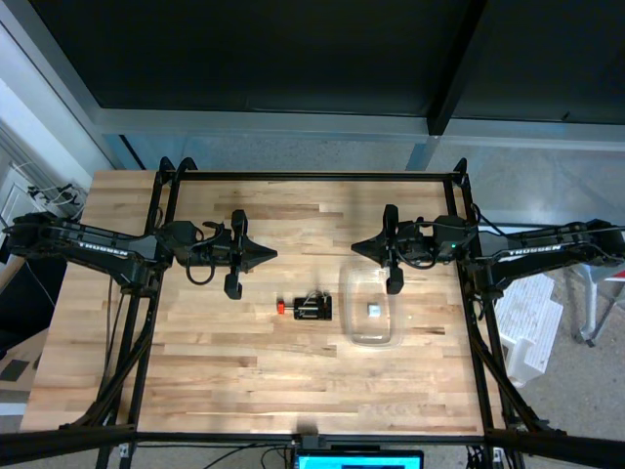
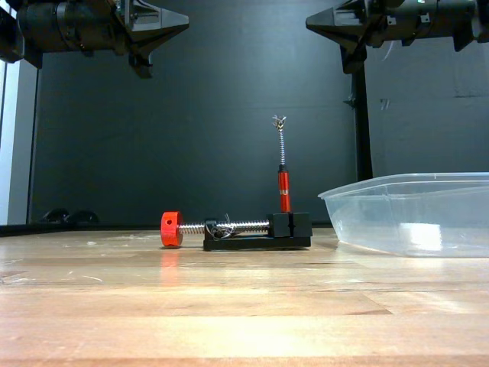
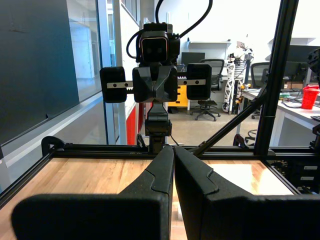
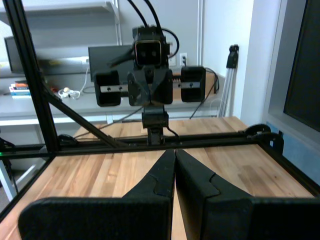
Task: Pick the RCA connector and install on taskboard
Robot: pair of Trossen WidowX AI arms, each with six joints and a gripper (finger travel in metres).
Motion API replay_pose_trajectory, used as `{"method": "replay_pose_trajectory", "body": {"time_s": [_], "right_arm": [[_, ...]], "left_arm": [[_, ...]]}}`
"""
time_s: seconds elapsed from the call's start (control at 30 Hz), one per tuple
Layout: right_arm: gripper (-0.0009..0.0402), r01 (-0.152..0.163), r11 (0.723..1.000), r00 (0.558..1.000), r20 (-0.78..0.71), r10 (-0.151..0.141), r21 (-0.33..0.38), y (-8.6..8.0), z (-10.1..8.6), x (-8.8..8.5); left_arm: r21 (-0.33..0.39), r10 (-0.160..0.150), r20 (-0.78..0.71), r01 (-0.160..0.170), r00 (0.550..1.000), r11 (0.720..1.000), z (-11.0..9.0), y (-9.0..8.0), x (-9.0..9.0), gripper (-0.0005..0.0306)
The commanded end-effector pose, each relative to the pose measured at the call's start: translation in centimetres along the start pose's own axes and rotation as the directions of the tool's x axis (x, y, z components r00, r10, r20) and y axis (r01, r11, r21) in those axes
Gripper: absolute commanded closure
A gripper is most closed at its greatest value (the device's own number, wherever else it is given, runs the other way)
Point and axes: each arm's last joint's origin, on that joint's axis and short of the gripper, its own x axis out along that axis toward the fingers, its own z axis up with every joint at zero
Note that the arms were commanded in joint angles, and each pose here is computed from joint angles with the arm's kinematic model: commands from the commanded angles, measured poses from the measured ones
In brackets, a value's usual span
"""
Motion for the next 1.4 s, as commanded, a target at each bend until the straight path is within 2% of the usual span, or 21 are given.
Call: {"method": "replay_pose_trajectory", "body": {"time_s": [0.03,0.37,0.7,1.4], "right_arm": [[0.0393,-0.005,1.000,1.000,0.004,0.005,-0.002,0.02,0.04,-0.18],[0.0393,-0.007,1.000,1.000,0.003,0.007,-0.006,-0.01,-0.52,-0.29],[0.0393,0.002,1.000,1.000,0.004,-0.002,-0.009,-0.04,-0.52,-0.29],[0.0393,0.001,1.000,1.000,-0.001,-0.001,-0.010,-0.04,-0.56,-0.29]], "left_arm": [[0.000,0.000,0.000,0.000,1.000,1.000,0.00,0.00,0.01,0.0300],[0.000,0.000,0.000,0.000,1.000,1.000,0.00,0.00,0.00,0.0300],[0.000,0.000,0.000,0.000,1.000,1.000,-0.01,0.00,0.01,0.0300],[0.000,0.000,0.000,0.000,1.000,1.000,0.00,0.00,0.00,0.0300]]}}
